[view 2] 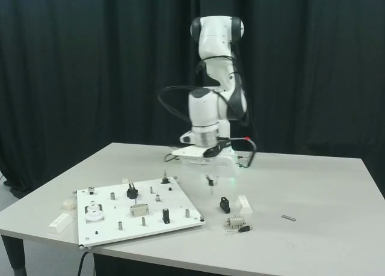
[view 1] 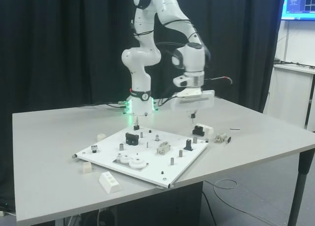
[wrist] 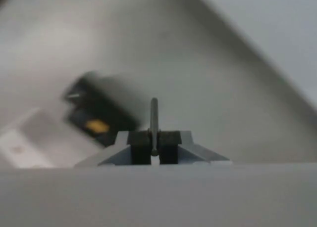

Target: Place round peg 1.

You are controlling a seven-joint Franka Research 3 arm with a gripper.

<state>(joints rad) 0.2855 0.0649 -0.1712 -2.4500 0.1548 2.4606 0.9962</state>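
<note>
My gripper (wrist: 154, 150) is shut on a thin grey round peg (wrist: 154, 117) that sticks out straight past the fingertips. In the room views the gripper (view 1: 192, 114) (view 2: 210, 180) hangs in the air above the table, off the right edge of the white board (view 1: 147, 163) (view 2: 108, 231), with the peg (view 2: 210, 188) pointing down. A black holder (view 1: 198, 130) (view 2: 224, 205) with a white block beside it stands on the table just below and in front of the gripper. In the wrist view this black holder (wrist: 99, 113) lies beyond the peg's tip.
The board carries several small pegs, black fixtures and white gears (view 1: 132, 160). A second loose peg (view 1: 235, 128) (view 2: 289, 217) lies on the table to the right. A small connector (view 1: 222, 138) (view 2: 236, 222) sits near the holder. White blocks (view 1: 110, 181) (view 2: 60, 223) lie by the board's left front.
</note>
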